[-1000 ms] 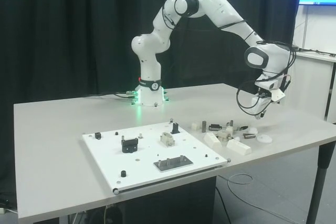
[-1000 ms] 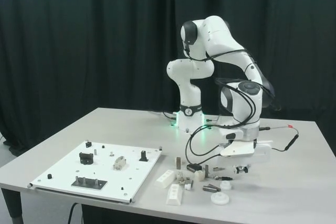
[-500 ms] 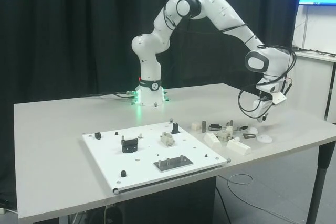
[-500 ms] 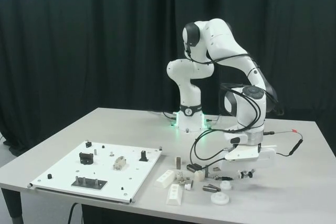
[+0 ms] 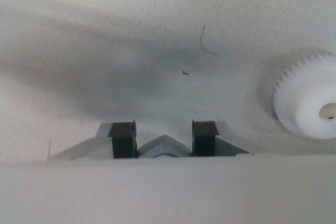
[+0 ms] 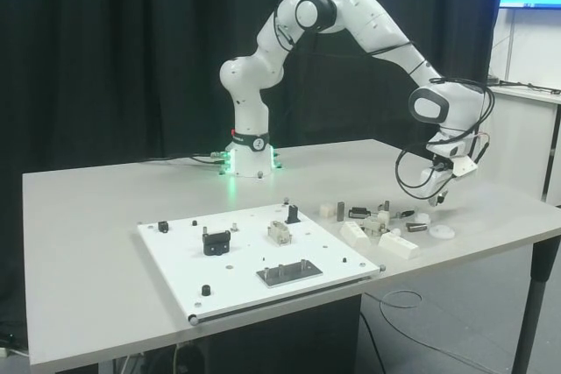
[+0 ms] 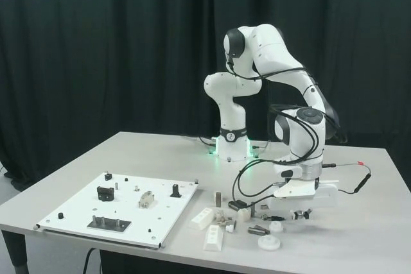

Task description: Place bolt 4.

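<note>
My gripper (image 6: 439, 195) hangs low over the table at the far right, just beyond the heap of small parts (image 6: 379, 219). From the other room camera the gripper (image 7: 302, 213) is beside a small white gear (image 7: 276, 226). In the wrist view the two black fingertips (image 5: 123, 139) stand apart, so the gripper (image 5: 164, 139) is open over bare grey table, with a white toothed gear (image 5: 310, 95) off to one side. Short grey cylinders (image 6: 415, 227) lie in the heap. I cannot tell which of them is bolt 4.
The white assembly board (image 6: 175, 260) lies at the front left with black and grey fixtures (image 6: 216, 242) on it. White blocks (image 6: 399, 245) and a larger white gear (image 6: 441, 233) sit near the table's front right edge. A black cable (image 7: 347, 189) trails from the wrist.
The wrist has swung out to the right and come down closer to the table beside the parts heap. The parts and the board have not moved.
</note>
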Robot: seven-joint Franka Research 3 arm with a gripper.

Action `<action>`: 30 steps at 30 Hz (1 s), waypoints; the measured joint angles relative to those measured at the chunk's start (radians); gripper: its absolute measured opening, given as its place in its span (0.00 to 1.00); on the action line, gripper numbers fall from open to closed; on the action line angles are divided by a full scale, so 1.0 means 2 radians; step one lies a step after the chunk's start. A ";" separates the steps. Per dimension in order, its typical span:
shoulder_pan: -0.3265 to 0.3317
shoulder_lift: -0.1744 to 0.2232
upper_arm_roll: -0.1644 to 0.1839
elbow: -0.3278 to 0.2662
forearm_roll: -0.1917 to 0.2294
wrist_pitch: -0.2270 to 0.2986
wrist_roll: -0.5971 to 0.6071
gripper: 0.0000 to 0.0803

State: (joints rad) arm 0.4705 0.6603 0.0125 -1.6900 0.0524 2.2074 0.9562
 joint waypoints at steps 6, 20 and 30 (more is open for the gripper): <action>0.000 0.001 -0.001 0.000 -0.001 0.000 -0.010 0.28; 0.006 0.001 -0.008 0.000 -0.001 0.000 -0.022 0.92; 0.007 -0.001 -0.017 0.007 -0.001 -0.001 -0.010 0.99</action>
State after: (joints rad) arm 0.4847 0.6576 -0.0210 -1.6767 0.0502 2.2056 0.9364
